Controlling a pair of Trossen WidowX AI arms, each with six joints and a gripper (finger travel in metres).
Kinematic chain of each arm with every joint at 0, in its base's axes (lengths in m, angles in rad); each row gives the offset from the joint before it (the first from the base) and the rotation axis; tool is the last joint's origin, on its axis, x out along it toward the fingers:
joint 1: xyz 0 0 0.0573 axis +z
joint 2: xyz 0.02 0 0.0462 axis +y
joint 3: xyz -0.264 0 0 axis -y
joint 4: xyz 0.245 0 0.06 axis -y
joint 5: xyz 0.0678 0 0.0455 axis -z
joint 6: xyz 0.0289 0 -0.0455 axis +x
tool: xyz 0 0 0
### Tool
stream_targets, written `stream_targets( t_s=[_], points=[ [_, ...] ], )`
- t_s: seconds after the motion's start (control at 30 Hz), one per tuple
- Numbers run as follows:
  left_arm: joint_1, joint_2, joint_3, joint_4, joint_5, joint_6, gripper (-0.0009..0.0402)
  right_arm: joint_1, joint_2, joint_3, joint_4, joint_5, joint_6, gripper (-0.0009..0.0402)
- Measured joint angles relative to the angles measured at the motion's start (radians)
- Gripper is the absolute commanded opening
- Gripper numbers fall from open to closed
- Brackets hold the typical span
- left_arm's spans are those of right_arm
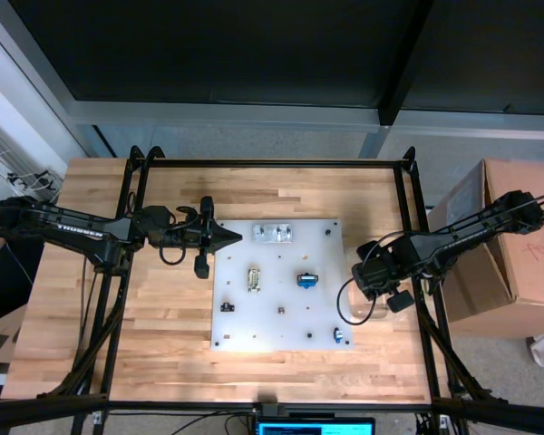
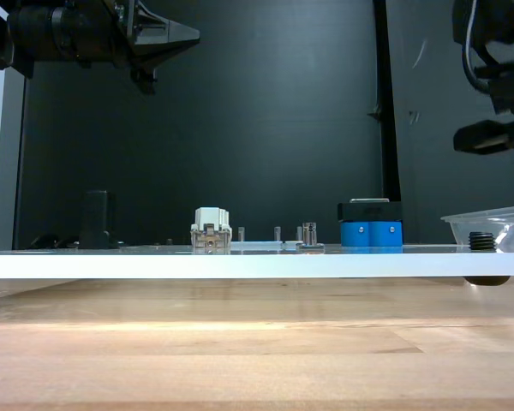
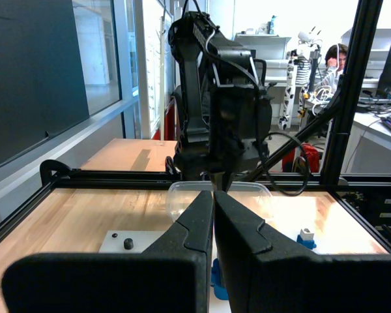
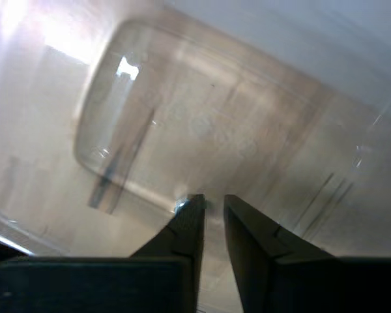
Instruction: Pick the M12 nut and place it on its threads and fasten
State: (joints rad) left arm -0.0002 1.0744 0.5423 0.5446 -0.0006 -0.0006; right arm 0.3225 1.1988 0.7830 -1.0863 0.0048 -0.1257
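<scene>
right end effector [image 4: 213, 199]: fingers slightly spread, nothing seen between them, above clear plastic tray [image 4: 85, 147] just right of white board [image 1: 254, 337]. small silver M12 nut: can't tell where it is. short black ribbed stud [image 2: 482, 242] shows bare ribs, so it's not there. left end effector [image 3: 213, 195]: pressed together, raised over board's far left edge.

Overhead light was even on the counter [image 1: 163, 362], shadows faint. Low view was dim: left hand [image 2: 195, 36] read as a dark silhouette on black backdrop. Right wrist view was blurred, washed out, glare on the clear tray [image 4: 202, 124] beyond the right hand [image 4: 212, 201]. Left wrist view was sharp, background bright.
</scene>
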Motion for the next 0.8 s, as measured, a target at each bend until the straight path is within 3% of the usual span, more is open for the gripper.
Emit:
stream_targets(
  t_s=[0.2, 0.27, 0.47, 0.57, 0.7, 0.8],
  points=[
    [0.000, 0.000, 0.000, 0.000, 0.000, 0.000, 0.0000, -0.022, 0.001, 0.000, -0.060, 0.066, -0.277, 0.0146],
    [0.000, 0.000, 0.000, 0.000, 0.000, 0.000, 0.0000, -0.022, 0.002, -0.024, -0.050, 0.048, -0.309, 0.0165],
    [0.000, 0.000, 0.000, 0.000, 0.000, 0.000, 0.0000, -0.022, 0.030, -0.061, -0.039, -0.118, -0.252, 0.0197],
    [0.000, 0.000, 0.000, 0.000, 0.000, 0.000, 0.0000, -0.027, 0.040, -0.087, -0.004, -0.124, -0.251, 0.0200],
    [0.000, 0.000, 0.000, 0.001, 0.000, 0.000, 0.0000, -0.040, 0.074, -0.102, 0.011, -0.079, -0.250, 0.0200],
    [0.000, 0.000, 0.000, 0.001, 0.000, 0.000, 0.0000, -0.045, 0.093, -0.106, 0.023, -0.076, -0.253, 0.0200]
  ],
)
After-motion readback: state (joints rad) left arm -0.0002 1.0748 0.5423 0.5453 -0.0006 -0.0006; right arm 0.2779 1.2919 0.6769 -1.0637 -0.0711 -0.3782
